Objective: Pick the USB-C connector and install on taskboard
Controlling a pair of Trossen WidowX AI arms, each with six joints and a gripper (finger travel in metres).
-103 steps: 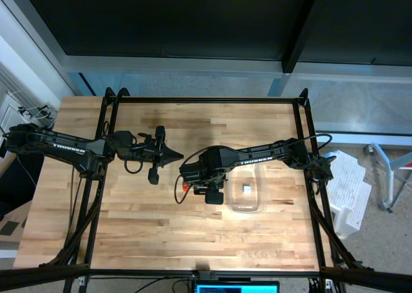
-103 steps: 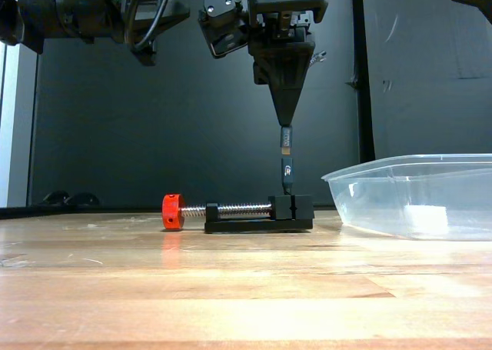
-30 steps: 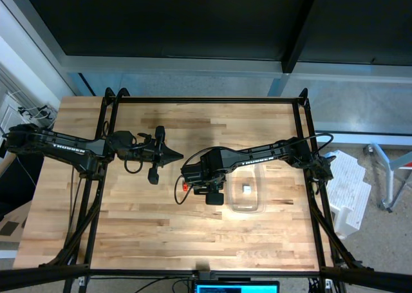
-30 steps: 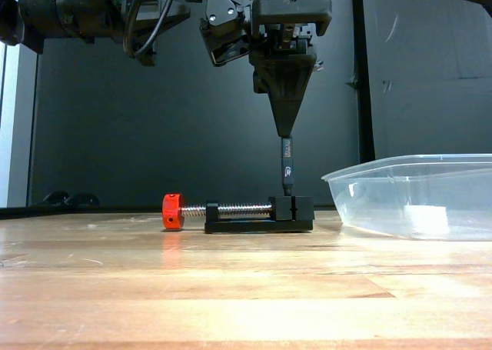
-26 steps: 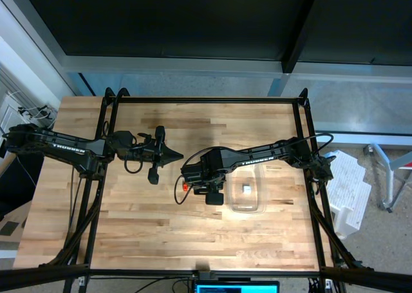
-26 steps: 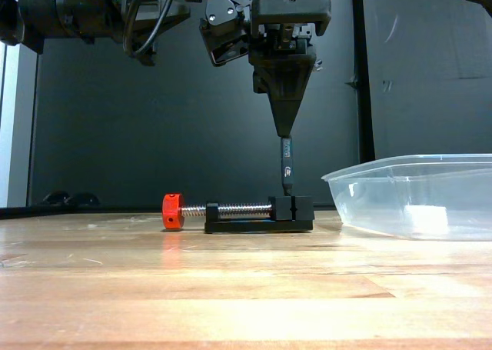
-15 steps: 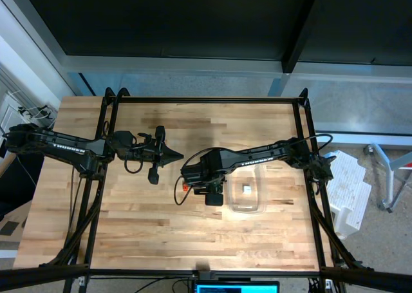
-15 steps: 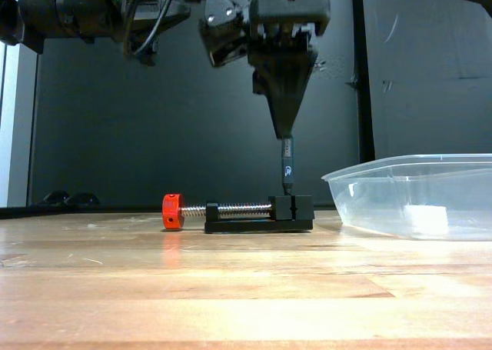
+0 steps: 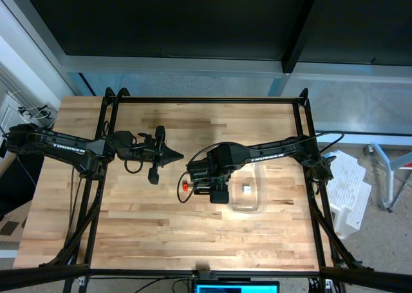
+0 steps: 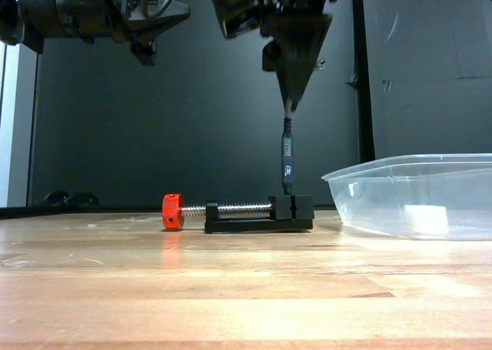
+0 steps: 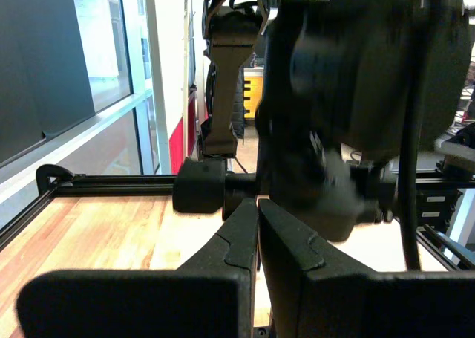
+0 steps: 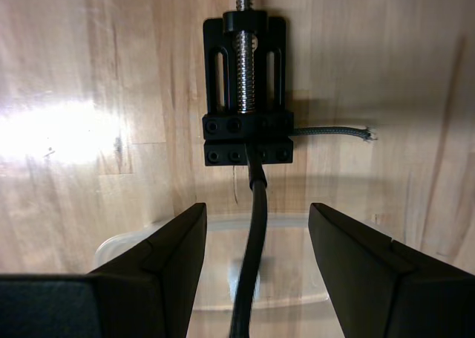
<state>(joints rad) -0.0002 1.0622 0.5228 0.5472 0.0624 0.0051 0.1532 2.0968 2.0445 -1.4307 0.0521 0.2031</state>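
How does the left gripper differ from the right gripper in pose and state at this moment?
The left gripper is shut; the right gripper is open. The left gripper points level across the table, apart from the taskboard; the right gripper points straight down above the USB-C connector, which stands upright in the taskboard. Both hold nothing.

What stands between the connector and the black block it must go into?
Nothing visible. The connector stands upright with its lower end already in the black block. The right gripper is open over it, fingers clear of it. The shut left gripper is off to the left.
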